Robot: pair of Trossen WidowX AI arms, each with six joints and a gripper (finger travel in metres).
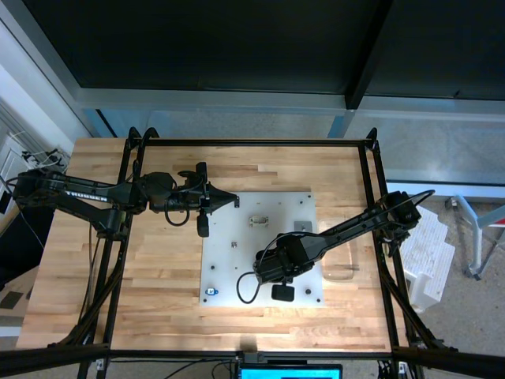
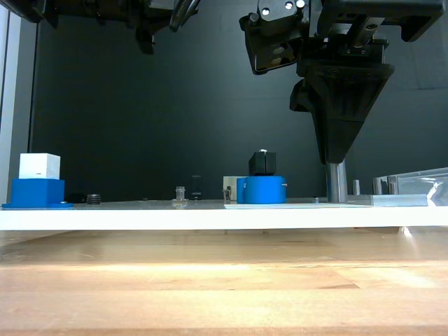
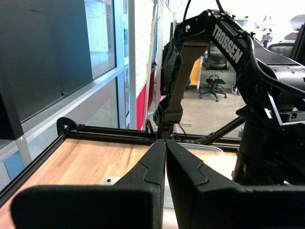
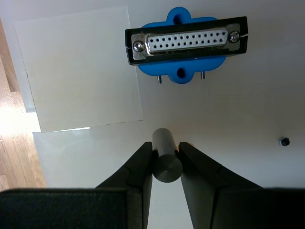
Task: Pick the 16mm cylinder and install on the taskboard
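16mm cylinder [image 4: 167,162] upright, pinched in right gripper [image 2: 337,157] over taskboard [image 1: 237,221].
Lower end sits at board level, near blue connector [image 4: 181,71]; left gripper [image 3: 165,148] clenched, holding nothing, raised over board's far-left corner.

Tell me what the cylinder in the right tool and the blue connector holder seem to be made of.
The 16mm cylinder, gripped by the right tool over the taskboard, looks like metal: dark grey, smooth, with a dull sheen. The blue connector holder is probably plastic: saturated colour, matte, rounded moulded edges. The left tool hangs shut above the board's far left corner.
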